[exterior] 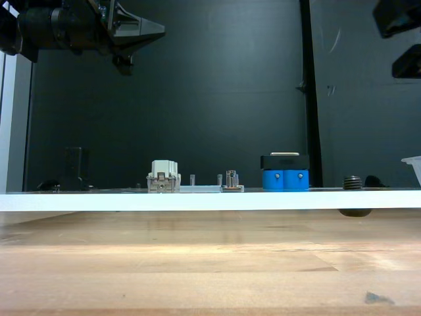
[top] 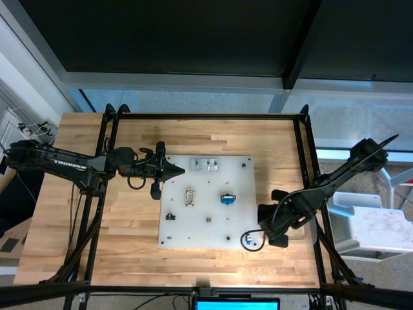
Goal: Unfasten the M12 fastener and place in the container
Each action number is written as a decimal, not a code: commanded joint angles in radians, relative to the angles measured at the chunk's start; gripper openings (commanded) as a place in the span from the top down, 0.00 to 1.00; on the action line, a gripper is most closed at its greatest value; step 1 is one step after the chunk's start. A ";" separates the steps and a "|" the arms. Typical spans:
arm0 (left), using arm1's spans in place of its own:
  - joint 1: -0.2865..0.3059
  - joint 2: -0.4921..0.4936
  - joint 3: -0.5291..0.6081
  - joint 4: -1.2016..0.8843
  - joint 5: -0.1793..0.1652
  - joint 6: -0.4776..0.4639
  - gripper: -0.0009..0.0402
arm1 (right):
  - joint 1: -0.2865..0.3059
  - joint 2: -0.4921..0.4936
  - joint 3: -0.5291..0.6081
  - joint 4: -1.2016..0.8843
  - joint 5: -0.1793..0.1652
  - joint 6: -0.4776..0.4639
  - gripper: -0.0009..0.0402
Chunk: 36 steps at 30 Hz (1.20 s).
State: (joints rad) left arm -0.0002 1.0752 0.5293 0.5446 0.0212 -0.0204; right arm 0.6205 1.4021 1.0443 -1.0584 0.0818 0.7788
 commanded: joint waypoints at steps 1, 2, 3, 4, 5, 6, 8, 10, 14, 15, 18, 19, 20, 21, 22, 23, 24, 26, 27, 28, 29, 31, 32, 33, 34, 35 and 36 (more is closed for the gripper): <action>0.000 0.000 0.000 0.000 0.000 0.000 0.98 | 0.014 -0.032 -0.038 0.001 -0.005 -0.002 0.92; 0.000 0.000 0.000 0.000 0.000 0.000 0.98 | 0.018 -0.040 -0.049 0.001 -0.005 -0.002 0.92; 0.000 0.000 0.000 0.000 0.000 0.000 0.98 | 0.023 -0.049 -0.060 0.001 -0.005 -0.002 0.91; 0.000 0.000 0.000 0.000 0.000 0.000 0.98 | 0.031 -0.057 -0.071 0.001 -0.005 -0.002 0.91; 0.000 0.000 0.000 0.000 0.000 0.000 0.98 | 0.040 -0.063 -0.081 0.000 -0.005 -0.002 0.91; 0.000 0.000 0.000 0.000 0.000 0.000 0.98 | 0.048 -0.068 -0.090 0.000 -0.005 -0.002 0.91; 0.000 0.000 0.000 0.000 0.000 0.000 0.98 | 0.062 -0.075 -0.107 0.001 -0.005 -0.002 0.91; 0.000 0.000 0.000 0.000 0.000 0.000 0.98 | 0.070 -0.083 -0.125 0.001 -0.007 -0.002 0.91; 0.000 0.000 0.000 0.000 0.000 0.000 0.98 | 0.073 -0.087 -0.139 0.003 -0.008 0.001 0.91; 0.000 0.000 0.000 0.000 0.000 0.000 0.98 | 0.073 -0.087 -0.138 0.005 -0.008 -0.001 0.90; 0.000 0.000 0.000 0.000 0.000 0.000 0.98 | 0.074 -0.087 -0.137 0.015 -0.008 -0.002 0.86; 0.000 0.000 0.000 0.000 0.000 0.000 0.98 | 0.074 -0.087 -0.137 0.017 -0.008 -0.002 0.84; 0.000 0.000 0.000 0.000 0.000 0.000 0.98 | 0.074 -0.087 -0.137 0.016 -0.008 -0.002 0.81; 0.000 0.000 0.000 0.000 0.000 0.000 0.98 | 0.074 -0.087 -0.137 0.016 -0.008 -0.002 0.79; 0.000 0.000 0.000 0.000 0.000 0.000 0.98 | 0.074 -0.087 -0.137 0.017 -0.008 -0.002 0.77; 0.000 0.000 0.000 0.000 0.000 0.000 0.98 | 0.074 -0.087 -0.137 0.018 -0.014 -0.002 0.74; 0.000 0.000 0.000 0.000 0.000 0.000 0.98 | 0.074 -0.087 -0.137 0.018 -0.025 -0.002 0.72; 0.000 0.000 0.000 0.000 0.000 0.000 0.98 | 0.074 -0.087 -0.137 0.019 -0.033 -0.001 0.67; 0.000 0.000 0.000 0.000 0.000 0.000 0.98 | 0.074 -0.087 -0.137 0.020 -0.032 -0.002 0.65; 0.000 0.000 0.000 0.000 0.000 0.000 0.98 | 0.074 -0.087 -0.137 0.020 -0.032 -0.002 0.63; 0.000 0.000 0.000 0.000 0.000 0.000 0.98 | 0.075 -0.087 -0.137 0.021 -0.032 -0.002 0.61; 0.000 0.000 0.000 0.000 0.000 0.000 0.98 | 0.075 -0.087 -0.137 0.021 -0.031 -0.002 0.57; 0.000 0.000 0.000 0.000 0.000 0.000 0.98 | 0.076 -0.087 -0.137 0.020 -0.031 -0.003 0.56; 0.000 0.000 0.000 0.000 0.000 0.000 0.98 | 0.076 -0.087 -0.137 0.021 -0.031 -0.002 0.54; 0.000 0.000 0.000 0.000 0.000 0.000 0.98 | 0.076 -0.087 -0.137 0.021 -0.031 -0.002 0.53; 0.000 0.000 0.000 0.000 0.000 0.000 0.98 | 0.076 -0.087 -0.137 0.021 -0.031 -0.002 0.51; 0.000 0.000 0.000 0.000 0.000 0.000 0.98 | 0.076 -0.087 -0.137 0.021 -0.032 -0.002 0.50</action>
State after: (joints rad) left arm -0.0002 1.0752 0.5289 0.5446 0.0212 -0.0204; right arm 0.6960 1.3144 0.9066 -1.0382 0.0486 0.7761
